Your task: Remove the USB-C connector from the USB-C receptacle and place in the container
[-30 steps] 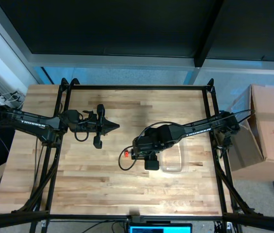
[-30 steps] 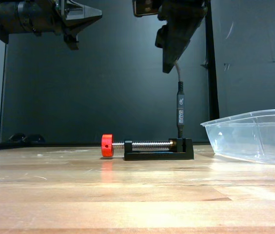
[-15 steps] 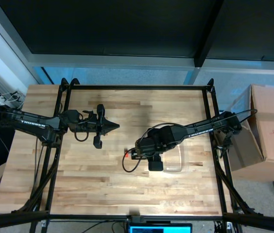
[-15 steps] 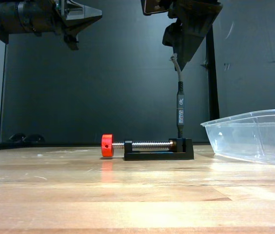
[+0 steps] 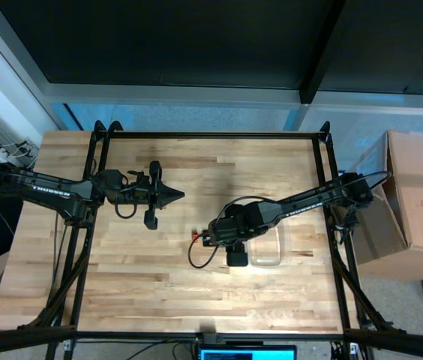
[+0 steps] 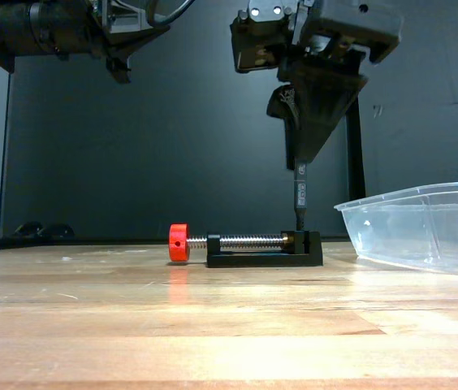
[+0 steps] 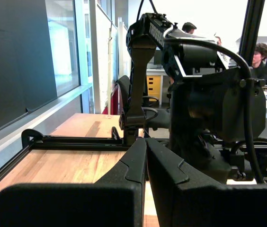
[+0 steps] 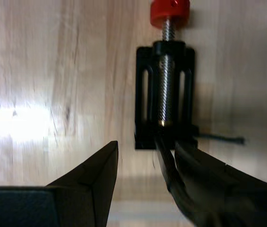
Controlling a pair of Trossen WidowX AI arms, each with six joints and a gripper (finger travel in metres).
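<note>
The USB-C connector (image 6: 300, 199) stands upright, plugged into the receptacle held in a black clamp fixture (image 6: 265, 248) with a red knob (image 6: 179, 242). My right gripper (image 6: 298, 161) hangs directly over it, tips at the connector's top end. In the right wrist view that gripper (image 8: 146, 144) is open, and the connector with its cable (image 8: 163, 158) runs between the fingers, close beside one finger (image 8: 204, 179). The left gripper (image 5: 178, 196) hovers high over the table's left half, well away from the fixture. Its fingers (image 7: 138, 165) are pressed together on nothing.
A clear plastic container (image 6: 424, 223) sits on the table just right of the fixture, seen also under the right arm (image 5: 268, 244). The cable loops on the wood in front of the fixture (image 5: 195, 259). A black frame (image 5: 211, 136) borders the table.
The right gripper has come down and slightly right, from well above the cable to the connector's top. The connector stays plugged in. The left arm has not moved.
</note>
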